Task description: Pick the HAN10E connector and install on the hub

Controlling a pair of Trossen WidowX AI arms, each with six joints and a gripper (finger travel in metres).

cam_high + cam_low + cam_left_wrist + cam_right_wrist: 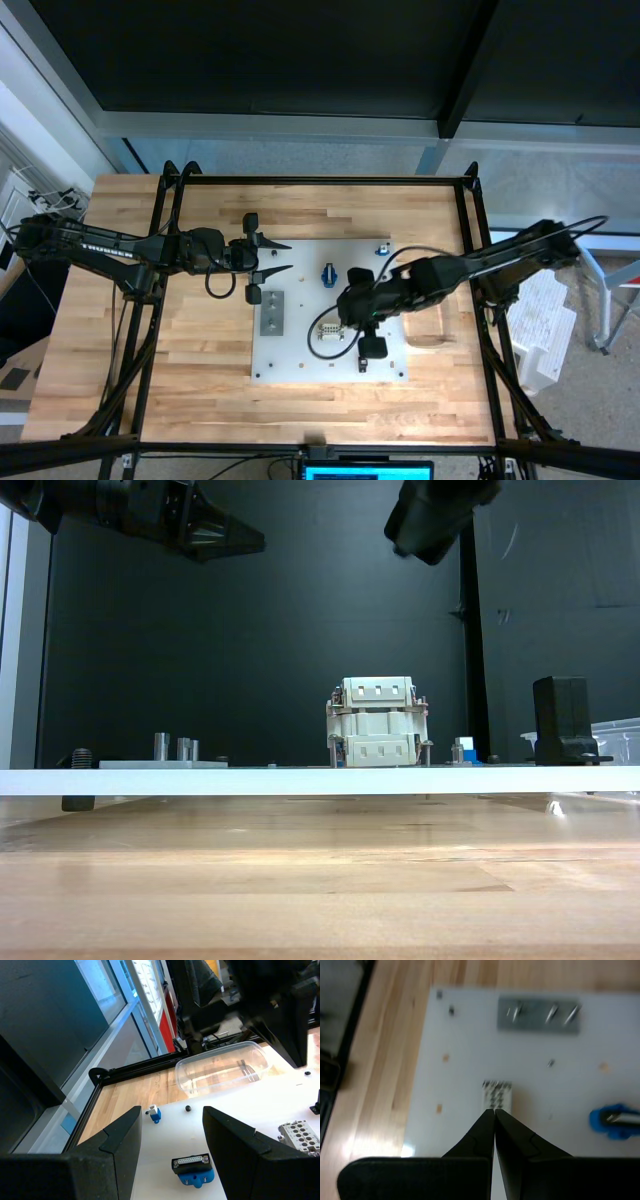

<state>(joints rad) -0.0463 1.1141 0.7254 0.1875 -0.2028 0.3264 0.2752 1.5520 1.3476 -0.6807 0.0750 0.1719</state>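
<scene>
The pale HAN10E connector point(377, 693) sits on top of the beige hub point(378, 746) on the white board point(300, 360). In the high view the stacked pair shows as one pale block point(331, 334). My right gripper point(343, 312) hovers just above and behind it, shut with nothing between its fingers. The right wrist view shows the shut tips point(494, 1111) just short of the connector point(496, 1094). My left gripper point(277, 257) hangs open and empty over the board's far left edge, well away from the connector point(300, 1135).
A grey metal block point(271, 313) with pegs lies left of the hub. A blue knob point(328, 274) is behind it and a black part point(372, 350) to its right. A clear plastic tub point(222, 1067) sits off the board's right side.
</scene>
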